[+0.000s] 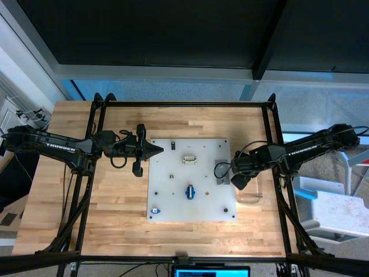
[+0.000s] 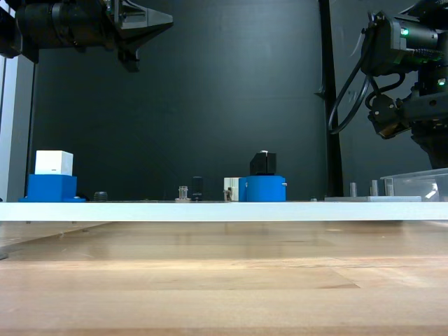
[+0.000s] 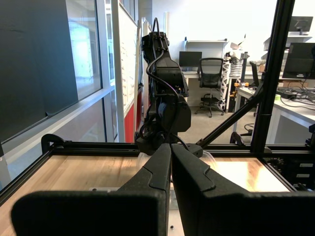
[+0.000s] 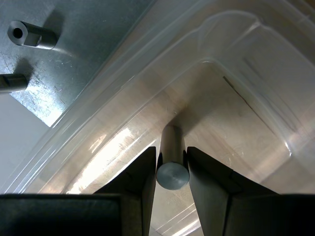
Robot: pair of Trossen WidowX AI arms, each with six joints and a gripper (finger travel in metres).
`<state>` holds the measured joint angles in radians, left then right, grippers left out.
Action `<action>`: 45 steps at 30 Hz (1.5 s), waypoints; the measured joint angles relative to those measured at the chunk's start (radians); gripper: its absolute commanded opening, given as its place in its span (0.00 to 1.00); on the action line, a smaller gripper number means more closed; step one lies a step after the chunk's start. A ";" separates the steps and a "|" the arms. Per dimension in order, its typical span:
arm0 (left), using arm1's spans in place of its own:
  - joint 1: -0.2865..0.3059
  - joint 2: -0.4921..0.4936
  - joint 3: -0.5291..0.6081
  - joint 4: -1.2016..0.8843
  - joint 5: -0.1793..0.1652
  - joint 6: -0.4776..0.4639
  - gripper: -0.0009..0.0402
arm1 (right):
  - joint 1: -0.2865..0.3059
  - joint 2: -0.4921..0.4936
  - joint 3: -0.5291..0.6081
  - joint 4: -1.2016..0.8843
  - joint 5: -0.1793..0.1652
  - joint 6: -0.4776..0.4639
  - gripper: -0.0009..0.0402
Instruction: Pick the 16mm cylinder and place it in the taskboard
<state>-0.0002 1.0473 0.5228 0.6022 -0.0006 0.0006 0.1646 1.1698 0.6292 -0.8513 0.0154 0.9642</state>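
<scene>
In the right wrist view the 16mm cylinder (image 4: 172, 164), a short grey metal rod, sits between the fingers of my right gripper (image 4: 172, 158), which is shut on it over a corner of the clear plastic tray (image 4: 236, 88). From above, my right gripper (image 1: 237, 182) is just off the right edge of the white taskboard (image 1: 173, 196). My left gripper (image 1: 158, 149) hangs shut and empty over the board's left edge, its fingers pressed together (image 3: 171, 147).
The board carries a grey metal block (image 1: 222, 171) with small pegs (image 4: 29, 34) beside the tray (image 1: 253, 196), a blue fitting (image 1: 189, 192) at its middle, a white connector (image 1: 188, 158) and a blue piece (image 1: 154, 211) at the near left. Black frame rails ring the table.
</scene>
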 measured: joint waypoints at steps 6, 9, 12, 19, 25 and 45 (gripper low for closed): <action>0.000 0.000 0.000 0.000 0.000 0.000 0.02 | 0.000 0.000 0.000 -0.001 0.000 0.000 0.18; 0.000 0.000 0.000 0.000 0.000 0.000 0.02 | 0.000 0.000 0.000 0.000 0.000 0.000 0.16; 0.000 0.000 0.000 0.000 0.000 0.000 0.02 | 0.001 0.000 0.000 0.000 0.000 0.000 0.14; 0.000 0.000 0.000 0.000 0.000 0.000 0.02 | 0.002 0.000 0.000 0.000 -0.008 0.000 0.11; 0.000 0.000 0.000 0.000 0.000 0.000 0.02 | 0.002 0.000 0.003 -0.004 -0.008 -0.002 0.11; 0.000 0.000 0.000 0.000 0.000 0.000 0.02 | 0.006 0.000 0.173 -0.216 -0.008 -0.056 0.11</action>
<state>-0.0002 1.0473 0.5228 0.6022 -0.0002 0.0006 0.1707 1.1694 0.8021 -1.0672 0.0071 0.9085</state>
